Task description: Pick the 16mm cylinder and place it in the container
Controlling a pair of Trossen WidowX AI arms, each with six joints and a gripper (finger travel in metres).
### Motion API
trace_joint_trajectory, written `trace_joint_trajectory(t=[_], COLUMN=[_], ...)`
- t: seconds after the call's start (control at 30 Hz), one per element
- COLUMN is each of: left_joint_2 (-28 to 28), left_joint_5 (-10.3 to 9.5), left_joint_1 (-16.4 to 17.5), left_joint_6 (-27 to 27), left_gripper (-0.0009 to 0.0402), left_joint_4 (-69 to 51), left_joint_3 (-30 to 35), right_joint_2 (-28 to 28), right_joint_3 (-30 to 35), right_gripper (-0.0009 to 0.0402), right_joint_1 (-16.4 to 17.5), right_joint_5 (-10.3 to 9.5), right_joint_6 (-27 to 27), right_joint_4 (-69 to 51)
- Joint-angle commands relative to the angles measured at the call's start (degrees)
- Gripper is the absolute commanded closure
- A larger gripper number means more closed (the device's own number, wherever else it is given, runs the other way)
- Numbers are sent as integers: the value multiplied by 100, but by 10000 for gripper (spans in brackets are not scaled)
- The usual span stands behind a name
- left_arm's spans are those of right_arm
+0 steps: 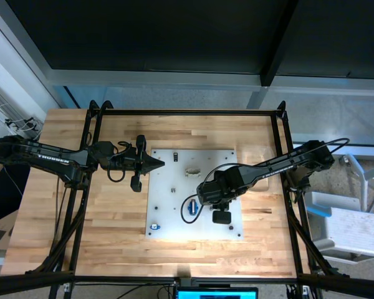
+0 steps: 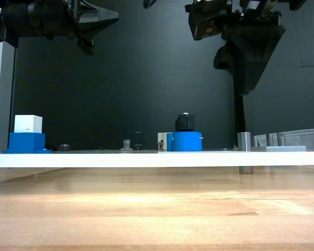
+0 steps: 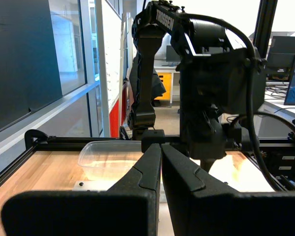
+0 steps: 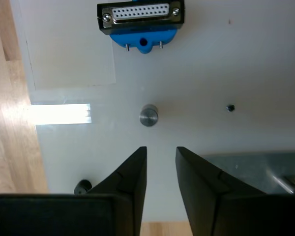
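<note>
R gripper hovers, jaws slightly apart; 16mm cylinder just ahead, bit off-centre. Should nudge fwd, centre, drop straight, then pinch. L gripper pressed together, parked; container beyond it.

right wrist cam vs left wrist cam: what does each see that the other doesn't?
Right wrist only: the small silvery metal cylinder standing on the white flat board, ahead of the right gripper, which hangs above the board, jaws apart; a blue-backed multi-pin connector. Left wrist only: the clear plastic tub, the black right arm, and the left gripper, held level above the light wooden tabletop, jaws closed. Both: the tabletop and the board.
</note>
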Motion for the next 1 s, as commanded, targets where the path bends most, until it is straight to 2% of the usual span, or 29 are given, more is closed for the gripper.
trace_joint_trajectory(t=[0.03,0.13,0.43,1.0], left_joint_2=[0,2,0,2], left_joint_5=[0,0,0,0], left_joint_1=[0,0,2,2], left_joint_6=[2,2,2,2], left_gripper=[393,393,393,393], left_joint_4=[2,2,2,2], left_joint_3=[0,0,0,0], right_joint_2=[127,232,509,852], right_joint_3=[-2,-2,-2,-13], right_gripper=[284,263,217,209], right_joint_1=[17,37,94,177], right_joint_5=[31,125,144,271], right_joint_6=[4,4,-4,-20], right_joint_4=[72,118,352,466])
